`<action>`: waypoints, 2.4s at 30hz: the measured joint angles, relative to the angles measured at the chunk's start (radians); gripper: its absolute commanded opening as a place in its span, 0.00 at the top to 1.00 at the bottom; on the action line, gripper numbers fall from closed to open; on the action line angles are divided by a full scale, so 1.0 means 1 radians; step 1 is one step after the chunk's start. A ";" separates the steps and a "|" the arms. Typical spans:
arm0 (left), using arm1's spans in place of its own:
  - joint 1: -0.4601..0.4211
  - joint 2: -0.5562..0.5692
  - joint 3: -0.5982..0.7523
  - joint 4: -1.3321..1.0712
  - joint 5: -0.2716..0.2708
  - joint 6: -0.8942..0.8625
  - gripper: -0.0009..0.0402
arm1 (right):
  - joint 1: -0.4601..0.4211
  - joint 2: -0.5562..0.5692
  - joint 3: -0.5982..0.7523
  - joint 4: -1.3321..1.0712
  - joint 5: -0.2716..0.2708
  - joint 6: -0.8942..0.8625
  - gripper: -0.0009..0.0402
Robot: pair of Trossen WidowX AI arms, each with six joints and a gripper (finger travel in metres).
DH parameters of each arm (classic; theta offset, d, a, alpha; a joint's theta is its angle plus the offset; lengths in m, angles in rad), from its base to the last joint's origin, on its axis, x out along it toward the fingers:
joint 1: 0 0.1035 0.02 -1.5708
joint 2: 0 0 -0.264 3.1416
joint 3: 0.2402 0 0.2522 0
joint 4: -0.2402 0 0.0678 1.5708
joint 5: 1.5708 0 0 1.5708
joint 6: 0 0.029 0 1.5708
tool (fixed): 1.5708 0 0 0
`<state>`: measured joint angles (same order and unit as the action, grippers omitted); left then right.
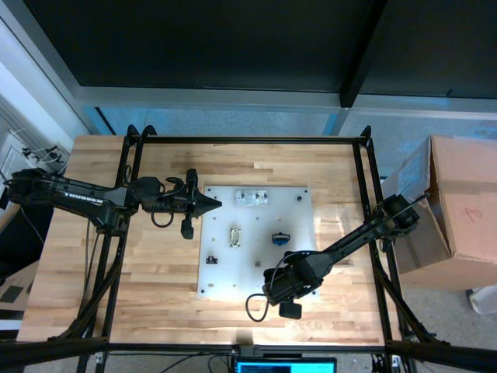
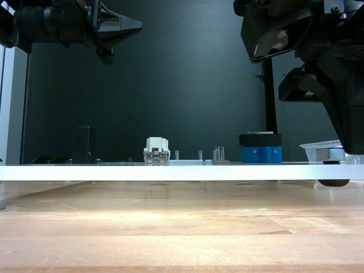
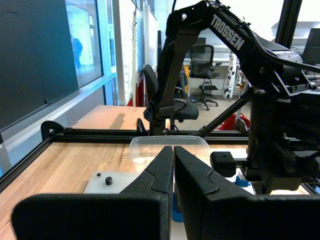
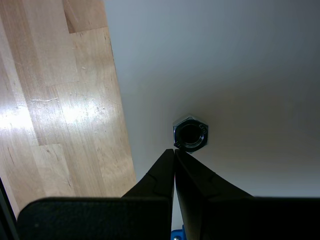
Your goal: Unfasten the M12 nut and place it in the container
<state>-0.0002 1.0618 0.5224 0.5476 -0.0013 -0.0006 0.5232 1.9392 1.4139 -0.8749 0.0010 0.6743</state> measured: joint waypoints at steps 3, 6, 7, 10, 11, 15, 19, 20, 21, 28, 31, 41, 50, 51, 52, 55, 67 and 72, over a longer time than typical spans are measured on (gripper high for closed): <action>0.000 0.000 0.000 0.000 0.000 0.000 0.98 | 0.001 -0.001 0.001 -0.061 0.130 0.042 0.98; 0.000 0.000 0.000 0.000 0.000 0.000 0.98 | -0.003 -0.007 0.015 -0.119 0.228 0.069 0.98; 0.000 0.000 0.000 0.000 0.000 0.000 0.98 | -0.003 -0.011 0.019 -0.127 0.231 0.073 0.98; 0.000 0.000 0.000 0.000 0.000 0.000 0.98 | 0.002 -0.016 0.023 -0.129 0.197 0.081 0.98; 0.000 0.000 0.000 0.000 0.000 0.000 0.98 | 0.002 -0.017 0.023 -0.131 0.177 0.082 0.98; 0.000 0.000 0.000 0.000 0.000 0.000 0.98 | -0.001 -0.021 0.039 -0.127 0.075 0.082 0.98; 0.000 0.000 0.000 0.000 0.000 0.000 0.98 | 0.000 -0.023 0.075 -0.127 -0.052 0.073 0.98; 0.000 0.000 0.000 0.000 0.000 0.000 0.98 | 0.000 -0.024 0.086 -0.126 -0.074 0.070 0.98; 0.000 0.000 0.000 0.000 0.000 0.000 0.98 | 0.001 -0.025 0.096 -0.127 -0.096 0.063 0.98; 0.000 0.000 0.000 0.000 0.000 0.000 0.98 | -0.001 -0.026 0.103 -0.108 -0.130 0.036 0.98; 0.000 0.000 0.000 0.000 0.000 0.000 0.98 | 0.000 -0.012 0.082 -0.068 -0.133 0.007 0.98; 0.000 0.000 0.000 0.000 0.000 0.000 0.98 | -0.011 0.015 0.016 0.011 -0.120 -0.003 0.98; 0.000 0.000 0.000 0.000 0.000 0.000 0.98 | -0.015 0.015 0.013 0.012 -0.049 -0.002 0.98; 0.000 0.000 0.000 0.000 0.000 0.000 0.98 | -0.016 0.015 0.013 0.011 -0.051 -0.002 0.98; 0.000 0.000 0.000 0.000 0.000 0.000 0.98 | -0.016 0.015 0.013 0.011 -0.051 -0.002 0.98; 0.000 0.000 0.000 0.000 0.000 0.000 0.98 | -0.016 0.015 0.013 0.009 -0.047 -0.002 0.98; 0.000 0.000 0.000 0.000 0.000 0.000 0.98 | -0.021 -0.003 0.036 -0.143 0.211 0.084 0.98; 0.000 0.000 0.000 -0.003 0.000 0.000 0.98 | -0.013 -0.007 0.048 -0.160 0.167 0.095 0.98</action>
<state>-0.0002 1.0618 0.5228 0.5446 -0.0013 -0.0006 0.5102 1.9324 1.4616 -1.0351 0.1677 0.7696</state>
